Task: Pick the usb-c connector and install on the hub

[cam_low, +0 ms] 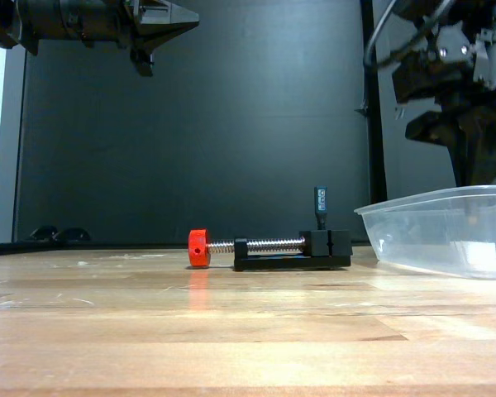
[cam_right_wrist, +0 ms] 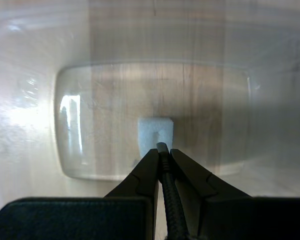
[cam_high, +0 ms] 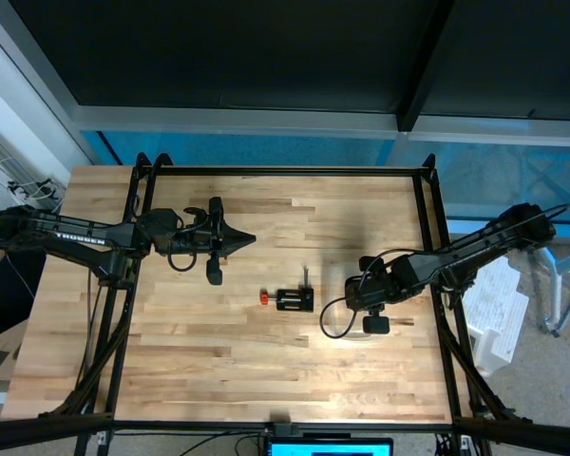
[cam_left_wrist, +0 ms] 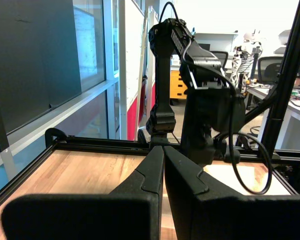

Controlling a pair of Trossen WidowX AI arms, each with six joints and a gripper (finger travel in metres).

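The hub [cam_high: 294, 301] is a small black block lying mid-table, with a red-orange knob [cam_low: 198, 247] at its left end and a thin dark rod [cam_low: 320, 203] standing up from its right end. My right gripper [cam_right_wrist: 161, 148] points down into a clear plastic tray [cam_low: 413, 236] to the right of the hub. It is shut on a thin dark piece, the usb-c connector [cam_right_wrist: 171, 200]. A tiny pale whitish piece [cam_right_wrist: 151, 131] lies on the tray floor just beneath the tips. My left gripper [cam_high: 250, 239] hangs high at the back left, shut and holding nothing.
The black frame rails [cam_high: 427, 237] run along the table's sides and back. The right arm [cam_high: 475, 245] reaches in from the right edge. Bare wood [cam_high: 218, 361] lies between the hub and the near edge.
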